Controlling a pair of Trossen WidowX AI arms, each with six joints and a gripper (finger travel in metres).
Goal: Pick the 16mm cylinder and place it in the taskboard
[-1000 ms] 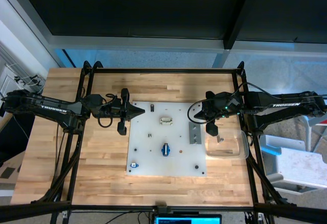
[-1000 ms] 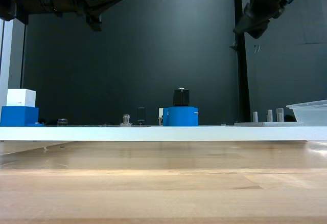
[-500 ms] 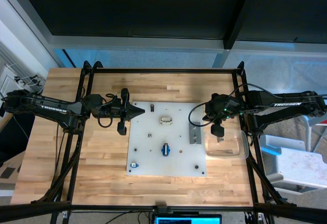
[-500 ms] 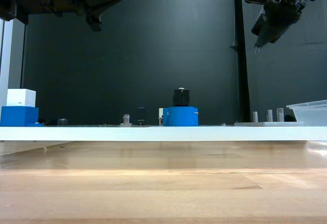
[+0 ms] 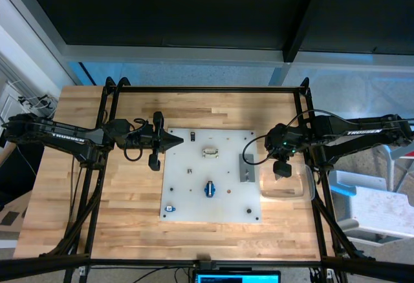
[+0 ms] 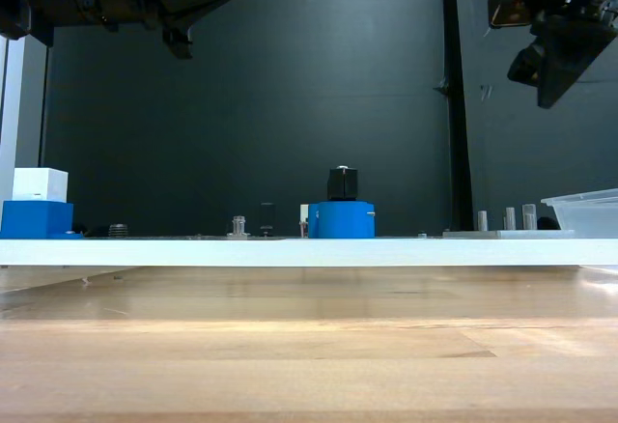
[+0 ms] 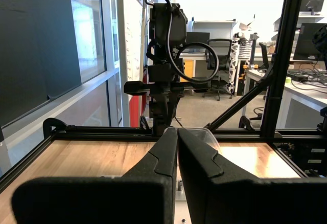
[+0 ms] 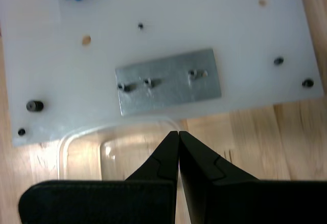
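Hovering with the right gripper (image 5: 283,170) high over the clear tray (image 5: 304,196) just beside the right edge of the white board (image 5: 187,192), fingers (image 8: 163,168) pressed together, clamped on nothing visible, and aimed steeply down; by the look of it, lining up over the tray's contents ahead of opening and dropping in for the pick. Parked with the left gripper (image 5: 176,139) level and high over the board's left edge, likewise closed to a point and empty, apparently held clear of the working arm. No sighting of the small cylinder in any view: most likely lying in the tray beneath the right gripper, hidden from the overhead camera by the arm and from the wrist camera by the fingers, so no telling upright from lying, nor the direction of the long axis. Showing three short pegs (image 8: 148,82) upright in the grey block (image 8: 168,83) at the board's right side, axes vertical, a fair hint at the pose wanted in the end: long axis straight up and down, one end into a hole. Pick not yet made, placing on the board yet to come
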